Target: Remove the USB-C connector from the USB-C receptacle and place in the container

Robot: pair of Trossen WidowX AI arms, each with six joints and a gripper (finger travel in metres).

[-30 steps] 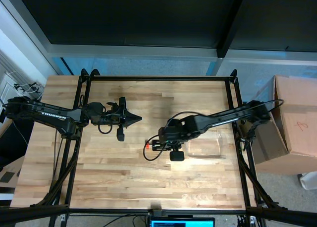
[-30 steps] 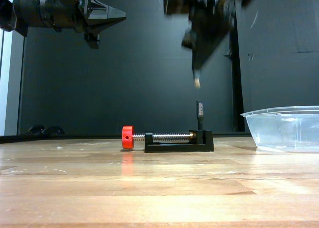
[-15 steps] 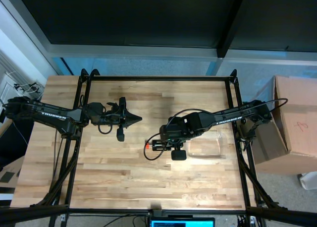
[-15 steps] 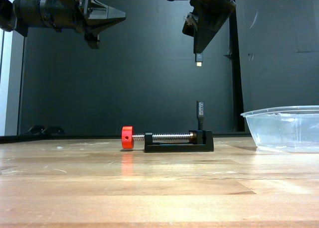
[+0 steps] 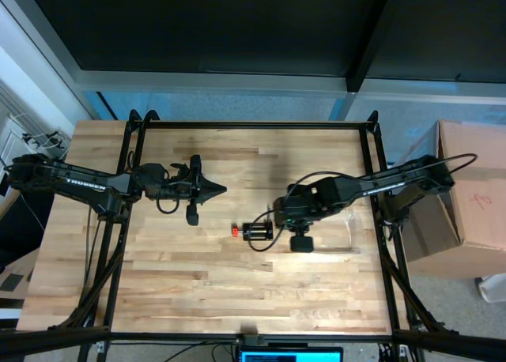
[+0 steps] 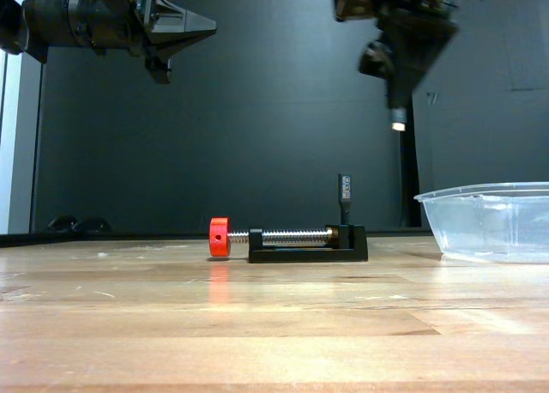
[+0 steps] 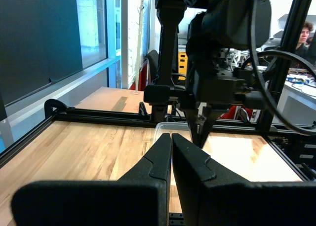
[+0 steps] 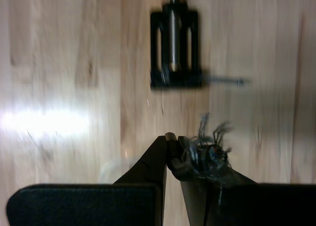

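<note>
right gripper (image 6: 397,99): jaws pinched on the USB-C connector (image 6: 397,121), which hangs upright, tip down, well clear of the USB-C receptacle (image 6: 345,190) in its vise (image 6: 300,243) | container (image 6: 480,208) sits lower, toward the right arm's side, connector not over its rim yet imo | left gripper (image 6: 196,24) hangs high over the worktop (image 6: 257,324), jaws closed on nothing, way farther off

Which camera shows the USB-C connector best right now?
The low view: the USB-C connector hangs from the right gripper, clear of the receptacle. The right wrist view shows it between the fingers; the other two hide it. The left gripper hovers at left.
</note>
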